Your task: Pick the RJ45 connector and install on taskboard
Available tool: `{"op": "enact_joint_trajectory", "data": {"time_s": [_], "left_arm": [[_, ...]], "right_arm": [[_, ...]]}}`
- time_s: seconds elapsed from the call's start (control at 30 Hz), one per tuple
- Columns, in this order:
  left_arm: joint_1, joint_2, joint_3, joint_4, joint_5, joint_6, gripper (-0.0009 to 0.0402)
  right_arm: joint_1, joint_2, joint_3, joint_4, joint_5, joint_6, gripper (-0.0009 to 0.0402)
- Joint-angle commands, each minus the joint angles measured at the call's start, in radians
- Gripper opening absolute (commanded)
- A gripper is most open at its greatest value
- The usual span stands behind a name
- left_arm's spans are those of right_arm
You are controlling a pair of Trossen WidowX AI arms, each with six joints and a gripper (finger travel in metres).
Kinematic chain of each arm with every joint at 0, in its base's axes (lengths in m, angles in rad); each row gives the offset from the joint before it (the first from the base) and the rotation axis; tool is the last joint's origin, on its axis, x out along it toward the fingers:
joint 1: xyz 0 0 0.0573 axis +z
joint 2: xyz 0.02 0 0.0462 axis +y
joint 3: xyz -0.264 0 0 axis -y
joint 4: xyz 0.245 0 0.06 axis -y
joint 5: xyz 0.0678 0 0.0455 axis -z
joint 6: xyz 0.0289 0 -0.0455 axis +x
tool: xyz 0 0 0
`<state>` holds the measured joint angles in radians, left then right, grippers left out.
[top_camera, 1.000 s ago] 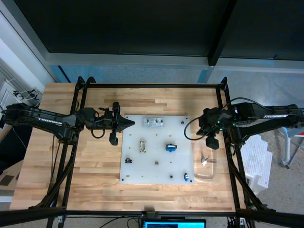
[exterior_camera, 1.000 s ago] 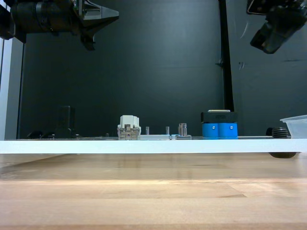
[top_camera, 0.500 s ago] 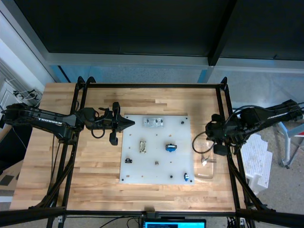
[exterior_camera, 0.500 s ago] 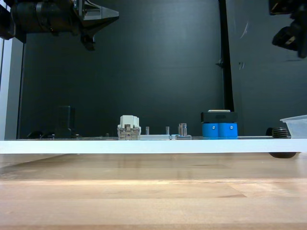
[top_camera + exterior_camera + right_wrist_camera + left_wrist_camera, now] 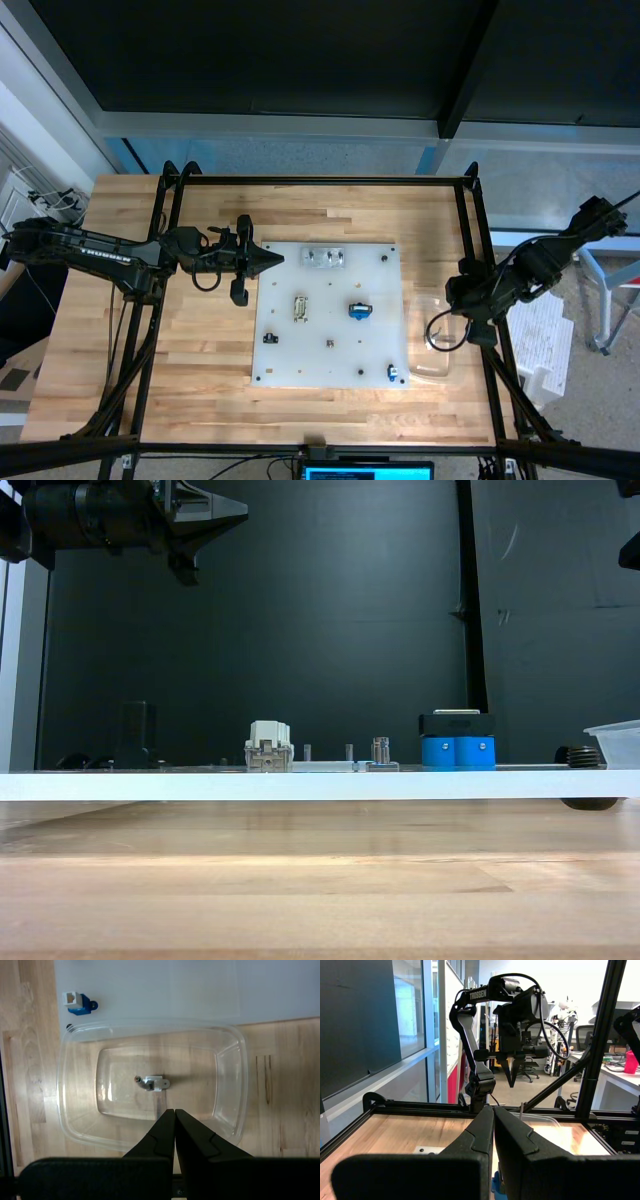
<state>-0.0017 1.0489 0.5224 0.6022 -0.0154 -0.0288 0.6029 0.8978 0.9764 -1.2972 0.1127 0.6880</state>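
Your right gripper [image 5: 174, 1111] has its jaws pressed together with nothing between them, and they point straight down into the clear tray [image 5: 62, 1085]. Just past the jaw tips, on the tray floor, is the RJ45 connector [image 5: 138, 1080]. It's the little dark grey bit, right up against a small pale piece [image 5: 156, 1082], and I can't tell if those two are joined. The jaws are apart from it, not touching anything in the tray. Beyond the tray from those jaws you've got the white taskboard [image 5: 150, 985], with a blue fitting [image 5: 78, 1004] on its corner just beside the tray rim. The high view has this gripper hanging over the tray, off the board's right edge. Everything sits on the wooden table [image 5: 200, 340].

Your left gripper [image 5: 493, 1110] has its jaws shut too, and they're empty. It's held level, well above the table, with the tips aimed across at the right arm. Under and ahead of those jaws is the left edge of the taskboard. In the low view the jaws are way higher than the fittings mounted on it.
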Motion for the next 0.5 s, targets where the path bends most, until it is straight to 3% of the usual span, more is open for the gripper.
{"op": "enact_joint_trajectory", "data": {"time_s": [0.03,0.5], "left_arm": [[0.0,0.0,0.0,0.0,0.0,0.0,0.0],[0.0,0.0,0.0,0.0,0.0,0.0,0.0]], "right_arm": [[0.023,0.004,-0.006,-0.001,0.0,0.017,0.0004],[0.086,0.031,-0.077,0.038,0.001,0.092,0.0112]]}}
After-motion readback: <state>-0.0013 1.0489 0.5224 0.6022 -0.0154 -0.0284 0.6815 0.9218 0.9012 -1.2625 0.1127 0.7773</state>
